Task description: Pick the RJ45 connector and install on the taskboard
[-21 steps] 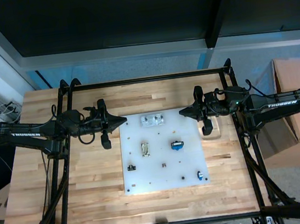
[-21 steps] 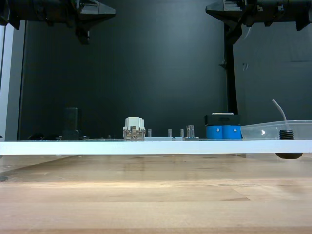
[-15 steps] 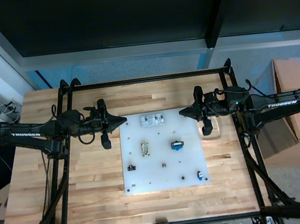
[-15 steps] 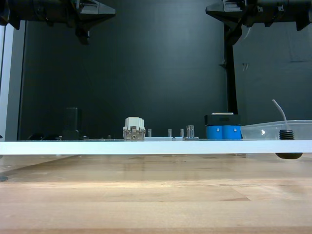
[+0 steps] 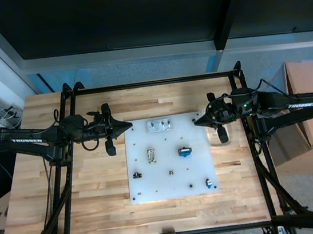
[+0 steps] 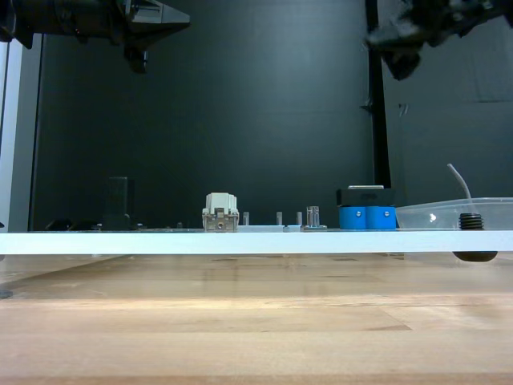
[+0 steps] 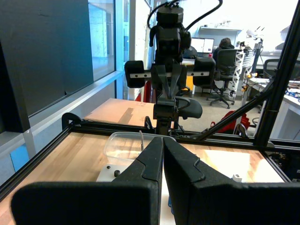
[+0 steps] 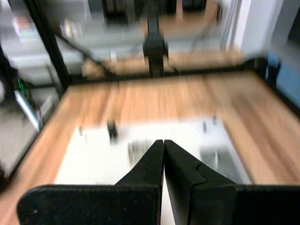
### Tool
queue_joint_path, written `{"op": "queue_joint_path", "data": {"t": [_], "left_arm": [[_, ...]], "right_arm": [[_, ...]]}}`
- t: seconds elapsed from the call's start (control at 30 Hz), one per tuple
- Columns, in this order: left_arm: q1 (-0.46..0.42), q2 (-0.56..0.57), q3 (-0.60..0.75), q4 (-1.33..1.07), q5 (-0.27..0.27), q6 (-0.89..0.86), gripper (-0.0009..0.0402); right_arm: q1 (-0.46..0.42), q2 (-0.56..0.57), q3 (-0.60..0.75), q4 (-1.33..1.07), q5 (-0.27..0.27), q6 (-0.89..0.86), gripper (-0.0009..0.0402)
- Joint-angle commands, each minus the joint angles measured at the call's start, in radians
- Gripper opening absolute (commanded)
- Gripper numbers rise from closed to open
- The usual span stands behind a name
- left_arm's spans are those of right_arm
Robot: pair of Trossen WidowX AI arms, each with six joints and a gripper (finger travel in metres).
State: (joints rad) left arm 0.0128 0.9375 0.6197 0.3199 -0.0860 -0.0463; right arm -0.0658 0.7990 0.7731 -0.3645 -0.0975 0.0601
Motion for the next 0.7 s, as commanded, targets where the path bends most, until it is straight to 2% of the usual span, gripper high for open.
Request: {"op": "queue_joint_path", "data": {"t": [0.03,0.17,0.33,0.63,0.7], "left_arm": [[0.000,0.000,0.000,0.000,0.000,0.000,0.0000],[0.000,0.000,0.000,0.000,0.000,0.000,0.0000],[0.000,0.000,0.000,0.000,0.000,0.000,0.0000],[0.000,0.000,0.000,0.000,0.000,0.000,0.0000],[0.000,0.000,0.000,0.000,0.000,0.000,0.0000]], "right_arm": [[0.000,0.000,0.072,-0.227,0.004,-0.026,0.0000],[0.000,0.000,0.154,-0.489,0.055,-0.050,0.0000],[-0.001,0.000,0.243,-0.754,0.056,-0.068,0.0000],[-0.002,0.001,0.336,-0.963,0.058,-0.065,0.0000],[-0.002,0.001,0.349,-0.994,0.082,-0.064,0.0000]]}}
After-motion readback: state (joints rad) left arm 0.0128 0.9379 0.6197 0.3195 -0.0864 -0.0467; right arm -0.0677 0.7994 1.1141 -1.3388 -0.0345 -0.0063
